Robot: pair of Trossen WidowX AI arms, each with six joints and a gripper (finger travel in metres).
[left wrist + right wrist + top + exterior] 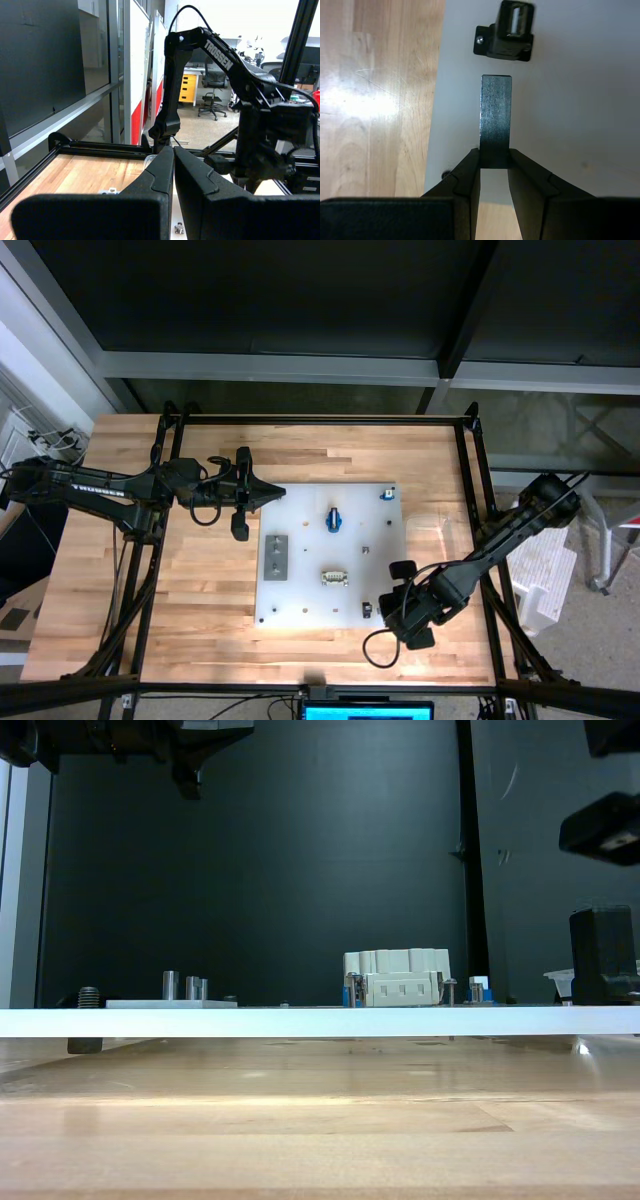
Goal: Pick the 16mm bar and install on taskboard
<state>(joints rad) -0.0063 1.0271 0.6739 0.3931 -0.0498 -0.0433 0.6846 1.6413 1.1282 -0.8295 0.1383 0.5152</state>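
So the right gripper (494, 156) has the 16mm bar (495, 112) pinched between its fingers. It grabs the bar by one end, and the rest pokes straight out past the fingertips. In the right wrist view the bar hangs over the white taskboard (300, 605), close to where the board's edge meets the wooden table (200, 580). Its free end points at a small black mount (505, 32) and stops just short of it without touching. It isn't seated in anything on the board. From the high view, that gripper sits over the board's near right corner.

The left gripper (268, 494) is up off the table at the board's far left corner, pointing inward. Its fingers are pressed together with nothing between them, which the left wrist view shows pretty clearly.

Also on the board are a grey connector (335, 578) near the middle and a blue part (333, 519) further back.
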